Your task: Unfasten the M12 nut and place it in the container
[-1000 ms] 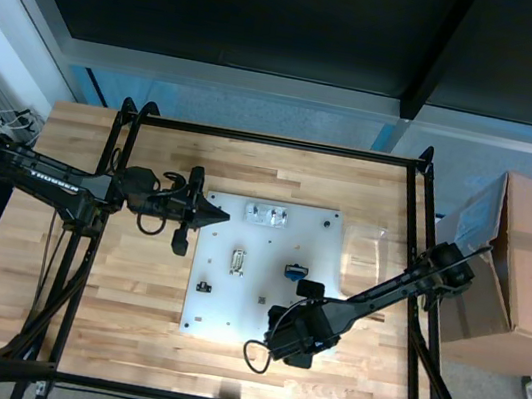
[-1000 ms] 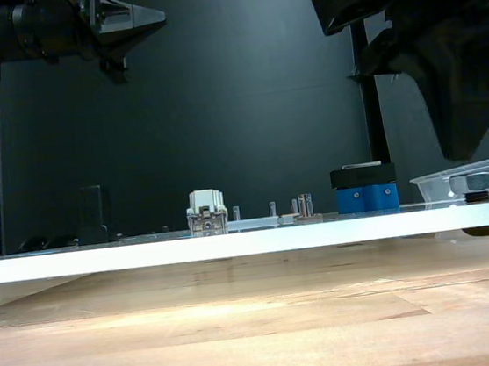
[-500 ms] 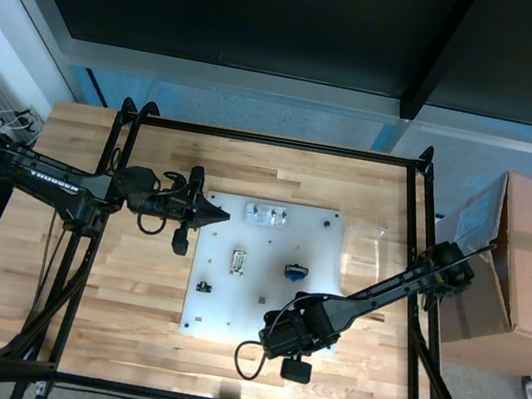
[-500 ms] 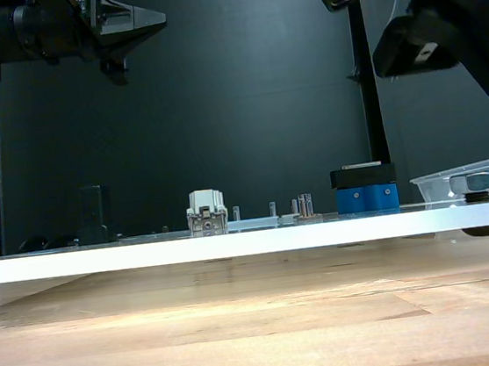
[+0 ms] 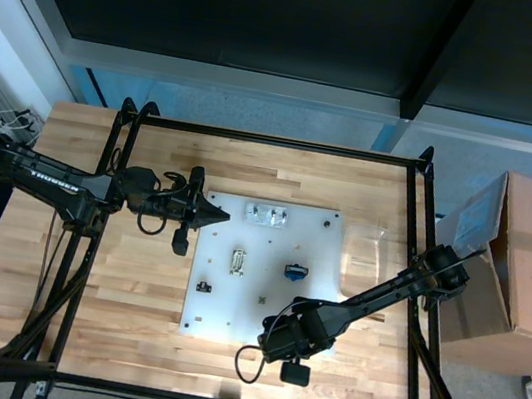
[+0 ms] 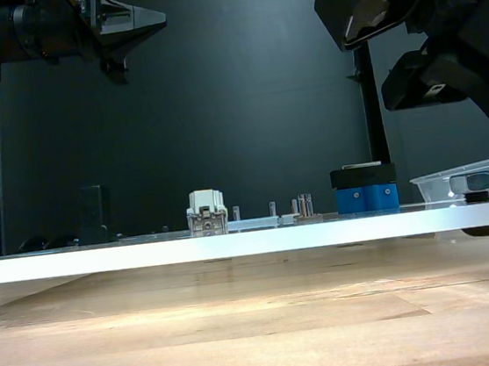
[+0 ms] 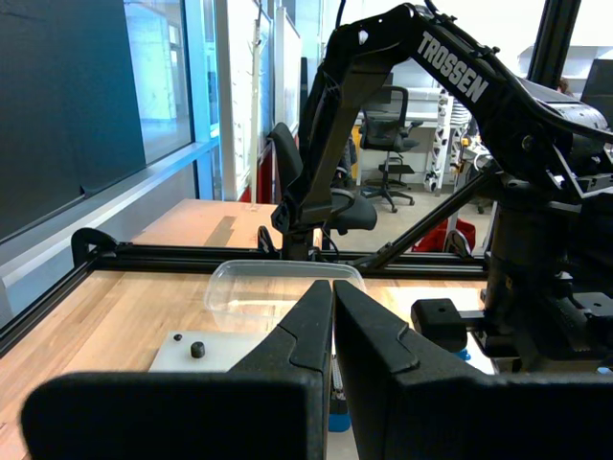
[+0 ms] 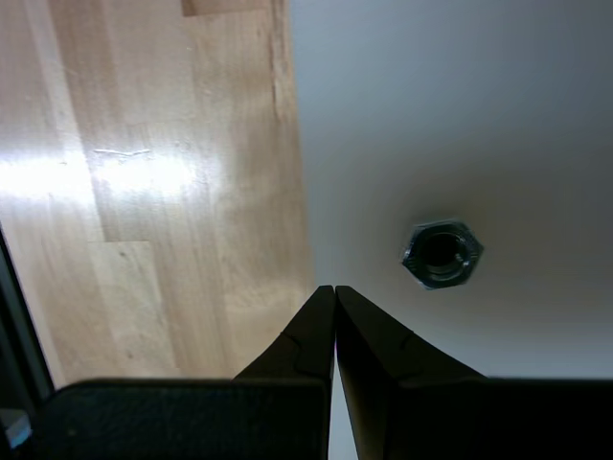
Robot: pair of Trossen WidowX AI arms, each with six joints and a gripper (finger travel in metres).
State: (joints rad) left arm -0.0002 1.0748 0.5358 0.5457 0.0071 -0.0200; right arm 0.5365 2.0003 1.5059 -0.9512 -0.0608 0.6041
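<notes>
The silver nut [image 8: 442, 254] sits on its stud on the white board [image 8: 498, 115], free of any grip. In the low view the nut [image 6: 472, 182] rests on top of the black ribbed stud [image 6: 475, 197]. My right gripper [image 8: 334, 289] hangs above the board's near edge, shut on nothing, its tips beside the nut and apart from it. In the high view the right gripper [image 5: 278, 341] covers that spot and hides the nut. My left gripper [image 5: 223, 216] hovers over the board's left edge, shut and empty, high above the table [image 6: 159, 18].
The clear container [image 5: 364, 251] lies right of the board with no nut in it; it also shows as a clear tray [image 7: 283, 287]. A blue-and-black block [image 6: 365, 189], a white connector [image 6: 206, 214] and small posts stand mid-board. A cardboard box [image 5: 528, 271] is beyond the table's right edge.
The right wrist has turned about its axis and shifted slightly toward the near edge, staying above the nut. The nut has stayed on its stud. The left arm has not moved.
</notes>
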